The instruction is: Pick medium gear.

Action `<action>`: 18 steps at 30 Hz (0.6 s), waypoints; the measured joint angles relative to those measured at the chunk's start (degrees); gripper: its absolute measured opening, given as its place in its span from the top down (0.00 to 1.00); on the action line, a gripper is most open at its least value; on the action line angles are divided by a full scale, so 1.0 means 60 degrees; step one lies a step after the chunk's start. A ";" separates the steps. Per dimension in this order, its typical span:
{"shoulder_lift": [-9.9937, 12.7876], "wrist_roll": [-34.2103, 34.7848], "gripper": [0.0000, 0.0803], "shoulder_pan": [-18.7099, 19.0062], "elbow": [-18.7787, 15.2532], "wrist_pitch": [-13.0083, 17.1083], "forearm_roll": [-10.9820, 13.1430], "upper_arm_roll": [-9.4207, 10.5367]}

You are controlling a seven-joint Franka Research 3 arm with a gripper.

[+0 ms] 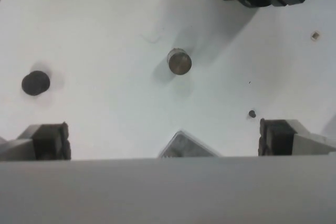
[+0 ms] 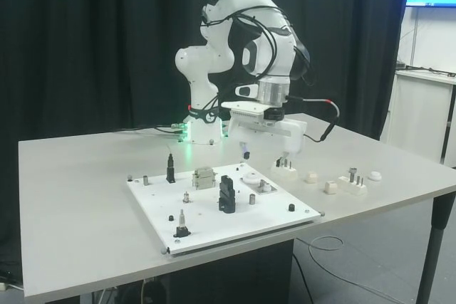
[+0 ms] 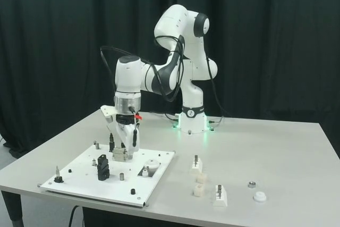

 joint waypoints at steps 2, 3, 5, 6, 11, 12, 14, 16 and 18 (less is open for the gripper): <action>-0.0010 -0.0020 0.00 0.0003 0.0000 -0.0012 -0.0004 0.0000; -0.0015 -0.0030 0.00 0.0006 0.0000 -0.0019 -0.0005 0.0000; -0.0024 -0.0056 0.00 0.0011 0.0000 -0.0038 -0.0006 0.0002; -0.0027 -0.0073 0.00 0.0015 0.0000 -0.0051 -0.0006 0.0003; -0.0042 -0.0219 0.00 0.0062 -0.0006 -0.0150 -0.0006 0.0028; -0.0044 -0.0293 0.00 0.0082 -0.0012 -0.0168 -0.0006 0.0037; -0.0051 -0.0509 0.00 0.0130 -0.0032 -0.0201 -0.0005 0.0072; -0.0062 -0.0712 0.00 0.0175 -0.0063 -0.0235 -0.0004 0.0146; -0.0076 -0.0854 0.00 0.0210 -0.0103 -0.0269 0.0000 0.0248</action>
